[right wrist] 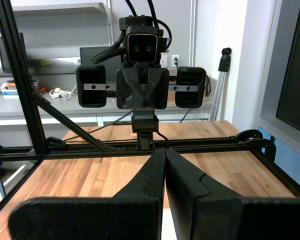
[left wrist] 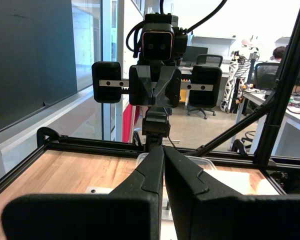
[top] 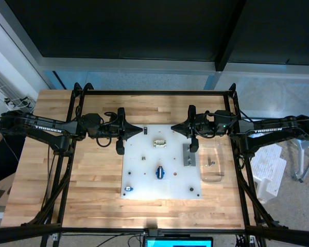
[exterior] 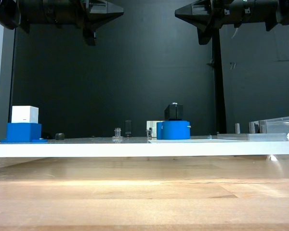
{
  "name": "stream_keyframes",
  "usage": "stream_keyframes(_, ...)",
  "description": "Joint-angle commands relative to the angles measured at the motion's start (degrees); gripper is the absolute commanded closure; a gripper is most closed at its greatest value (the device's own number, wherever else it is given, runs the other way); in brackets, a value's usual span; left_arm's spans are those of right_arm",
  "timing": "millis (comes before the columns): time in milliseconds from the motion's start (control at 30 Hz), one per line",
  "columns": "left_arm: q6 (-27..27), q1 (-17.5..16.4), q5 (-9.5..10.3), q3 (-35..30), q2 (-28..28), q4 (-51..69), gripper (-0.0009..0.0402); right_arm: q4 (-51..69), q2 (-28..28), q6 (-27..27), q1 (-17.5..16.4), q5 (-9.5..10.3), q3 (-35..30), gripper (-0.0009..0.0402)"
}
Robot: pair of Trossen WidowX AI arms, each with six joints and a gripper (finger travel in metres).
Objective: Pick the 16mm cylinder and install on the taskboard
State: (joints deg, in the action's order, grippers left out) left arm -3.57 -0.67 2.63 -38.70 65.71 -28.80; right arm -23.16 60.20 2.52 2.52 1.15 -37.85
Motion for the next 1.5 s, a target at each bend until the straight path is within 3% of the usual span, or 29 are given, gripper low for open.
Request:
stream_keyframes(33, 0.00, -0.02, 0.00, -0.02, 0.00, 0.00, 0.0393, 0.00, 0.00, 0.02, -0.02, -0.04, 0.00, 0.0393)
stream_keyframes(700, 0.00, -0.02, 0.00, -0.02, 0.00, 0.00, 0.0393, -0.20, 0.02, 0.07, -0.04, 0.00, 0.00, 0.0393)
stream_keyframes(833, 0.00, 0.00, 0.00, -0.02, 0.00, 0.00, 0.0393, 1.81, -0.68, 1.97, -0.15, 1.03, -0.07, 0.0393)
stream_keyframes(1100, 0.00, -0.02, 0.00, -0.02, 0.00, 0.00, 0.0393, 23.30, -0.96, 3.02, -1.79, -0.59, -5.51, 0.0393)
stream_keyframes(1400, 0.00, 0.00, 0.00, -0.02, 0.00, 0.00, 0.0393, 48.85, -0.96, 2.62, -5.92, -0.74, -12.92, 0.0393)
stream_keyframes(1500, 0.00, -0.02, 0.00, -0.02, 0.00, -0.04, 0.0393, 56.83, -0.96, 2.75, -7.41, -1.75, -14.67, 0.0393)
